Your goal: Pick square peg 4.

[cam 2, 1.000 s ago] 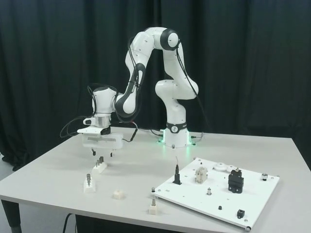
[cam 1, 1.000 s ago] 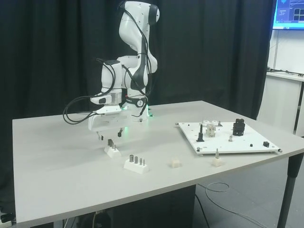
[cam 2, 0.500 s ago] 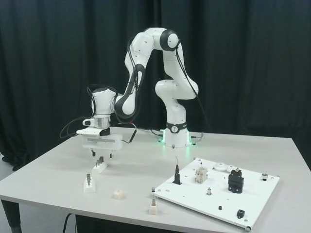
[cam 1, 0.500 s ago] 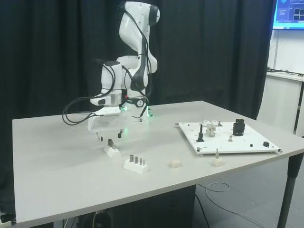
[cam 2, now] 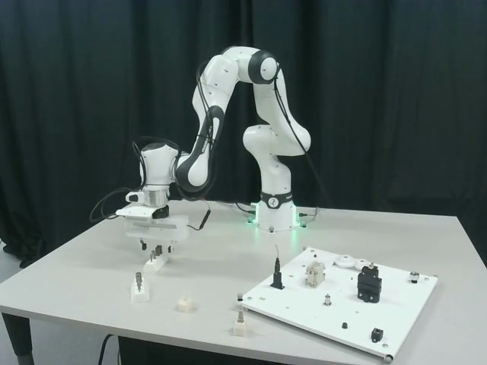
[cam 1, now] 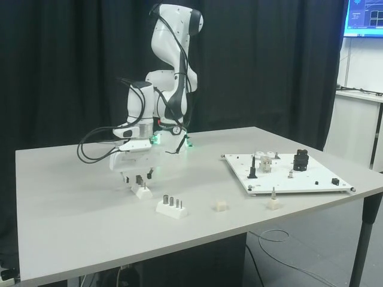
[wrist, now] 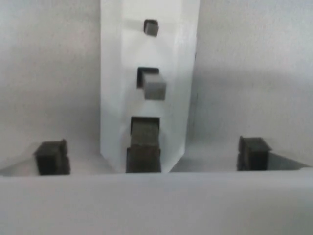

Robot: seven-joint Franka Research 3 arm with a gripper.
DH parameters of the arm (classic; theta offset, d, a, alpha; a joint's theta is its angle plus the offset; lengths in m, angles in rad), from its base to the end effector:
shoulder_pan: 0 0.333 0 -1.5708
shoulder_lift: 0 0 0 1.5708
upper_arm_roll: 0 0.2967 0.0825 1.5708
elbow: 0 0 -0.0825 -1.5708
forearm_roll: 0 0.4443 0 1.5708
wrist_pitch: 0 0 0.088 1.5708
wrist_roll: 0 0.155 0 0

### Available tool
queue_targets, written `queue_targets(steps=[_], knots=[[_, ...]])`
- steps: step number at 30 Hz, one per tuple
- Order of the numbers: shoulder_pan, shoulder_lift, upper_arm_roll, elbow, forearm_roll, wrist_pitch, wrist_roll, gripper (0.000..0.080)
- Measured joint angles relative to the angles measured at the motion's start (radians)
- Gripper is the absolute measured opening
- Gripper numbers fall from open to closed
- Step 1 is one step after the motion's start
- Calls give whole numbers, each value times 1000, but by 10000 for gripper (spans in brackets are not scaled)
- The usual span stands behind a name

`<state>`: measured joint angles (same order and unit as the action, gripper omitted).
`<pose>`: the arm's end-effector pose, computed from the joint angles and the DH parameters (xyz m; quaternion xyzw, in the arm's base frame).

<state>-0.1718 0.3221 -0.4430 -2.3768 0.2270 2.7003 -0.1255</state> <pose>0.4204 -0.3290 0.0854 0.9440 -0.3288 0.0144 0.0244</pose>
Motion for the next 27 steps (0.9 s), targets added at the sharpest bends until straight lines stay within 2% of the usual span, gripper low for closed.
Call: queue_targets(steps=[6, 7, 11, 12, 17, 18, 27], knots=[[0, 18, 1, 12, 0, -1, -3, 752], [0, 21, 1, 12, 0, -1, -5, 591], [-1, 28, 1, 15, 0, -5, -8, 591], [-1, 29, 1, 16, 0, -8, -8, 404], [-1, 32, -1, 27, 0, -36, -12, 404], [-1, 32, -1, 29, 0, -41, -14, 220], [-1, 32, -1, 56, 0, -89, -24, 220]])
